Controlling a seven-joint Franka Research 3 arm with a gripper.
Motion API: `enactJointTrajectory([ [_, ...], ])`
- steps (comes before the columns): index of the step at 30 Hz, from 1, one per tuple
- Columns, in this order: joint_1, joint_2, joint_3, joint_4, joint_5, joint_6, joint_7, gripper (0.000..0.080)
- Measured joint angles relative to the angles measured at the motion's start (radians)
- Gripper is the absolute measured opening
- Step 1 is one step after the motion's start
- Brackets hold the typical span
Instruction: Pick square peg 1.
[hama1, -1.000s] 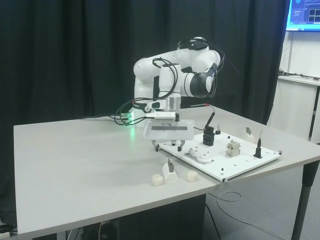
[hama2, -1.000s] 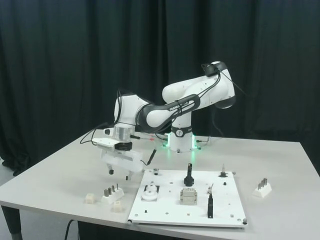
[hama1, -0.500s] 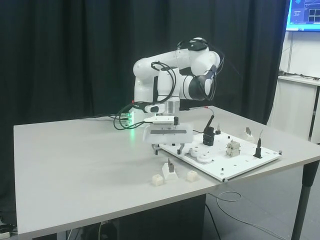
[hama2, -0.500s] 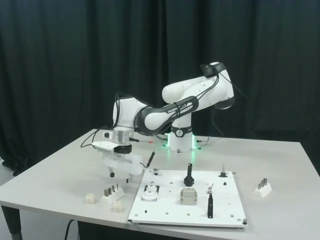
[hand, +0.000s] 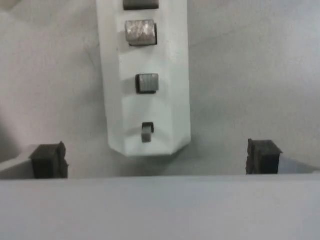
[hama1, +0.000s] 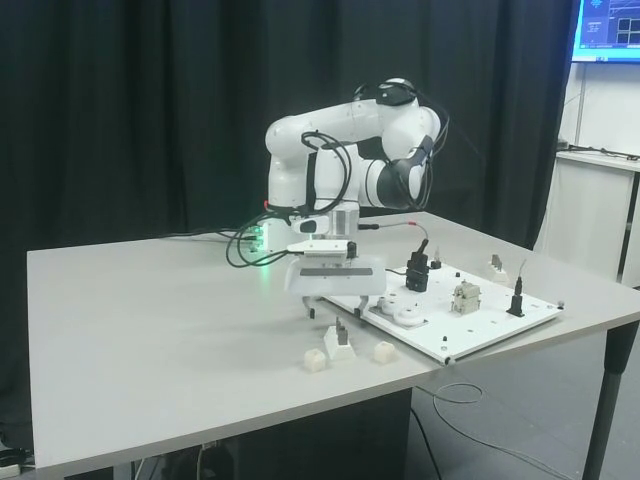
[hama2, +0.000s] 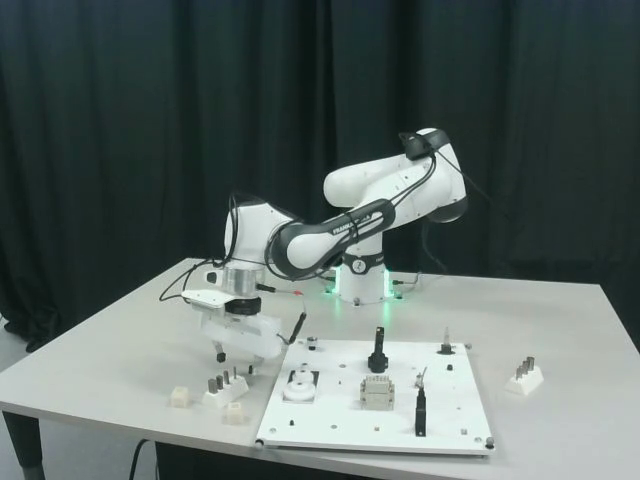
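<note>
First room view: I see the white arm (hama1: 340, 150) reaching down toward the near edge of the grey table (hama1: 150, 310). The gripper (hama1: 333, 313) hangs just above a small white peg holder (hama1: 340, 347) that sits near the table's front edge. A small white cube (hama1: 314, 360) lies just left of the holder and another white cube (hama1: 384, 351) just right of it. The white assembly board (hama1: 480, 325) lies to the right, carrying several black fixtures.

Second room view: the gripper (hama2: 236, 362) is over the peg holder (hama2: 225, 392), not touching it. Grey pegs stand upright in the holder. A second small white holder (hama2: 524, 378) rests far off at the right, past the board (hama2: 380, 410).

Wrist view: both black fingertips (hand: 49, 160) are spread wide, with nothing between them. The peg holder (hand: 172, 100) lies between them on the table, with a row of grey pegs in it. I take the smallest, at the holder's pointed end, as square peg 1 (hand: 146, 133), though I cannot confirm the numbering; it is seated in its slot, clear of both fingertips.
</note>
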Motion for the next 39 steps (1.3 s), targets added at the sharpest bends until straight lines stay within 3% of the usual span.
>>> enactJointTrajectory([
  [19, 0.000, -0.002, 0.018, 0.009, 0.008, 0.032, -0.015, 0.0800],
  [20, 0.000, -0.002, 0.018, 0.009, 0.009, 0.032, -0.016, 0.0690],
  [21, 0.000, -0.002, 0.018, 0.009, 0.010, 0.032, -0.018, 0.0690],
  [22, 0.000, -0.002, 0.018, 0.009, 0.011, 0.032, -0.019, 0.0516],
  [28, 0.000, -0.002, 0.018, 0.009, 0.012, 0.033, -0.022, 0.0516],
  [29, 0.000, -0.002, 0.018, 0.009, 0.012, 0.034, -0.023, 0.0300],
  [33, -0.001, -0.002, 0.018, 0.009, 0.012, 0.035, -0.025, 0.0300],
  [34, -0.001, -0.002, 0.018, 0.009, 0.012, 0.035, -0.025, 0.0152],
  [39, -0.002, -0.002, 0.018, 0.009, 0.012, 0.036, -0.027, 0.0152],
])
